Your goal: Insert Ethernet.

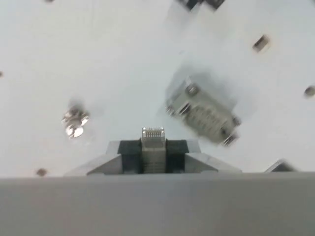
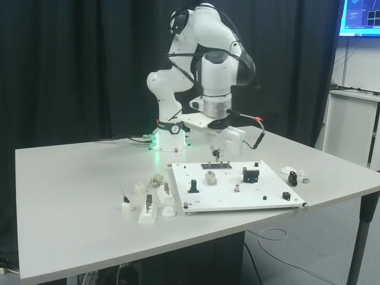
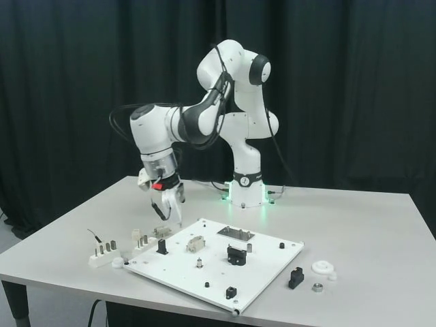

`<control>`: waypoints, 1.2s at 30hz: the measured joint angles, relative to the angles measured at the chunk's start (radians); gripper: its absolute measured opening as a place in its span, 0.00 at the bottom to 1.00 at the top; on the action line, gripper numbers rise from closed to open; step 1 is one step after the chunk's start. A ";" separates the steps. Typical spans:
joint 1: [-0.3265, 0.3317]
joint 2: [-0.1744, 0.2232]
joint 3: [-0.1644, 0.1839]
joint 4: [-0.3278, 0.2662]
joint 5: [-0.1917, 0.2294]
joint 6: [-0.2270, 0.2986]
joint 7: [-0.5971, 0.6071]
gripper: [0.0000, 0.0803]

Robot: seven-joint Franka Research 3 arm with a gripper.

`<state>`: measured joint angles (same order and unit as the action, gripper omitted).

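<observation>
Wrist view close above white board point(image 1: 98, 59); both room views distant, opposite table corners, sharing arm point(image 2: 205, 53) and board.

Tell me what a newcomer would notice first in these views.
Probably the white Franka arm, bent over from its base at the back of the grey table. Its end effector is shut on an Ethernet plug, held above the white task board near a multi-pin connector socket. Small loose parts lie on the table beside the board.
</observation>
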<state>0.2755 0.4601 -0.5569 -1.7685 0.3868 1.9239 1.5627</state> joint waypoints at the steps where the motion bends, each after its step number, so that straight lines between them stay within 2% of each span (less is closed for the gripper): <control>1: 0.005 0.000 0.003 0.002 0.000 0.003 0.019 0.12; 19: 0.059 0.003 0.060 0.023 0.001 0.111 0.340 0.12; 29: 0.097 0.005 0.070 0.043 0.001 0.129 0.462 0.12; 36: 0.129 0.007 0.070 0.063 0.003 0.129 0.501 0.12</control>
<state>0.4046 0.4673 -0.4866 -1.7052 0.3902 2.0529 2.0634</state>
